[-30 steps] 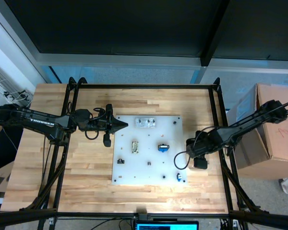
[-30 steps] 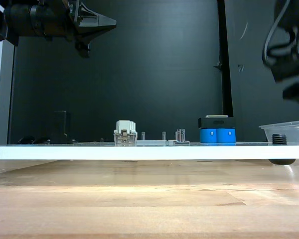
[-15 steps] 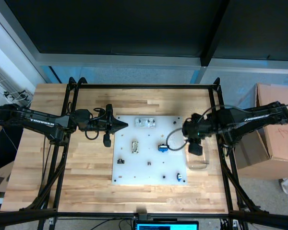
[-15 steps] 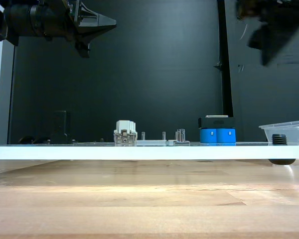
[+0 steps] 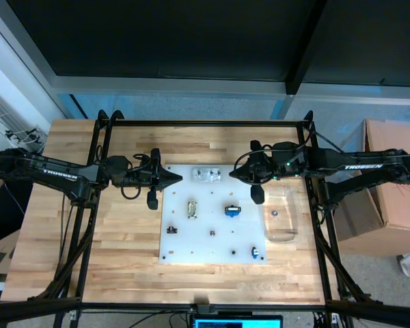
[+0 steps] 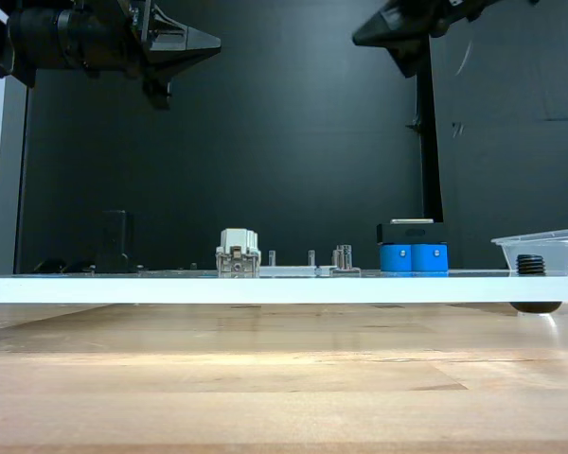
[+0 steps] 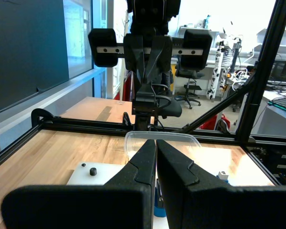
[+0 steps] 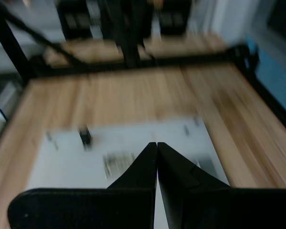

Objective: Unfasten the M12 nut and place it in the container

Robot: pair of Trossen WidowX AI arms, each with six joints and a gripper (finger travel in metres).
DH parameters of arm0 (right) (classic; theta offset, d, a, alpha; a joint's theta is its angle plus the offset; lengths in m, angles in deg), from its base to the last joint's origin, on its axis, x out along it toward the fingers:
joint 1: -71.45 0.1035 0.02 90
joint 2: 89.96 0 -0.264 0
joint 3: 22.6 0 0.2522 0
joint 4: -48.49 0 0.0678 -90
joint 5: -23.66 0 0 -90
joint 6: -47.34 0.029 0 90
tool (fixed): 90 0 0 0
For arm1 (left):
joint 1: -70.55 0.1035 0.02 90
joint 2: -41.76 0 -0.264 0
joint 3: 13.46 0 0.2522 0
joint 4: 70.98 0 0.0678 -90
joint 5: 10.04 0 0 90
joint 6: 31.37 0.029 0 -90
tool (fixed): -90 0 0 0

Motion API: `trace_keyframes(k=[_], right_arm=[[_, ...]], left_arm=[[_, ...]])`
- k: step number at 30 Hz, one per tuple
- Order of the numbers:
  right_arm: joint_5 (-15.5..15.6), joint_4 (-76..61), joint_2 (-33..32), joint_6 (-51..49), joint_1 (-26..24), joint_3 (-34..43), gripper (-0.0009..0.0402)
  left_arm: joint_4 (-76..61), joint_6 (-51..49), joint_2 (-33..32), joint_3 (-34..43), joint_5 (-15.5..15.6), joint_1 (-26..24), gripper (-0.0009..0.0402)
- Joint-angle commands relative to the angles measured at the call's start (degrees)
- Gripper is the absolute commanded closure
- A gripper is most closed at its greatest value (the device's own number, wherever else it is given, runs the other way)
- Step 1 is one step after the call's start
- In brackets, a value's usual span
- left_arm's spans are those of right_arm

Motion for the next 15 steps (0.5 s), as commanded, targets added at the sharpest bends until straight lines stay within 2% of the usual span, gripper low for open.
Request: trace_keyframes(k=[1,6,10,15], right_arm=[[1.38,11.26,0.48,-0.57,-1.03,-4.39,0.0394],[4.72,27.89,0.66,-0.44,-2.71,-12.13,0.0394],[4.22,38.64,0.66,-0.31,-2.73,-17.75,0.0394],[4.02,41.64,0.68,0.35,-3.1,-20.81,0.0394]], left_arm=[[0.0,0.0,-0.02,0.02,0.0,0.02,0.0393],[0.02,0.0,-0.02,0.02,0.0,0.0,0.0393],[0.0,0.0,-0.02,0.02,0.0,0.0,0.0393],[0.0,0.0,-0.02,0.02,0.0,0.02,0.0393]])
